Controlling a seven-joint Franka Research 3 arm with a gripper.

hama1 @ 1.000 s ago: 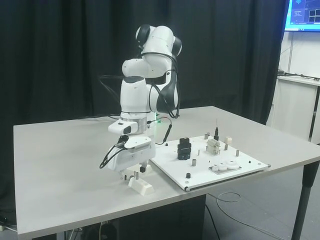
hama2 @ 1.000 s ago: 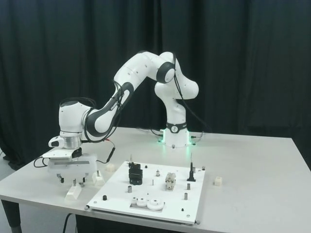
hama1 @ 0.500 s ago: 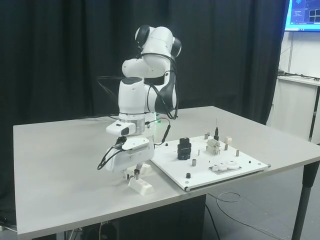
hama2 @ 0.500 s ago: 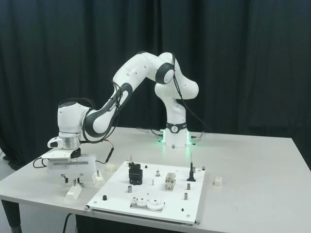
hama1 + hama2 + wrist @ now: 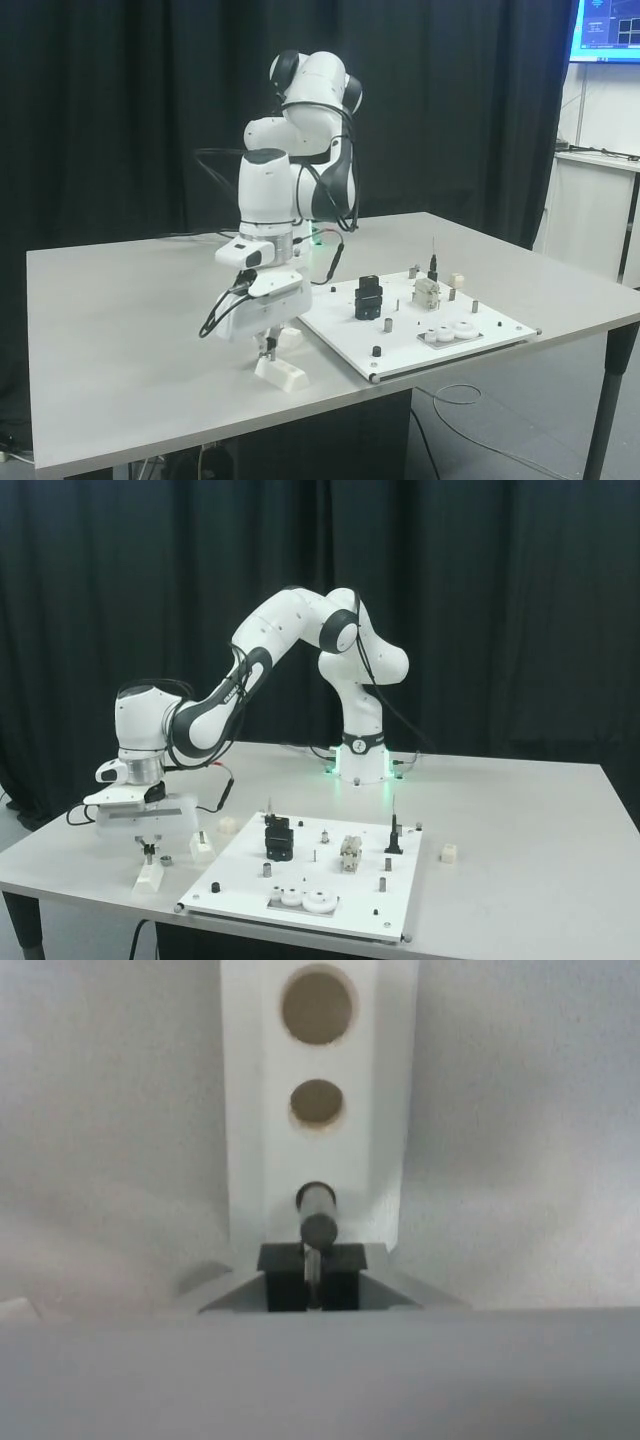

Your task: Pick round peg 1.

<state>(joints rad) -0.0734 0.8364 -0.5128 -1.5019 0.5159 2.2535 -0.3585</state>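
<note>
The jaws of the gripper (image 5: 311, 1272) are pinched on round peg 1 (image 5: 318, 1222), a short grey cylinder that stands upright between the two black fingertips (image 5: 283, 1278), its upper end gripped and its lower end hanging free below them. Straight under the jaws lies a white peg holder (image 5: 245, 1130) (a long block with a row of round holes), resting on the grey tabletop (image 5: 120, 320). In the wrist view two open holes show farther along the block beyond the peg. In the first room view the gripper (image 5: 266, 345) hangs just above the holder (image 5: 283, 373); the peg seems clear of the block, though that gap is hard to judge at this range. Well to the side of the jaws sits a white assembly board (image 5: 345, 885) carrying small parts.
</note>
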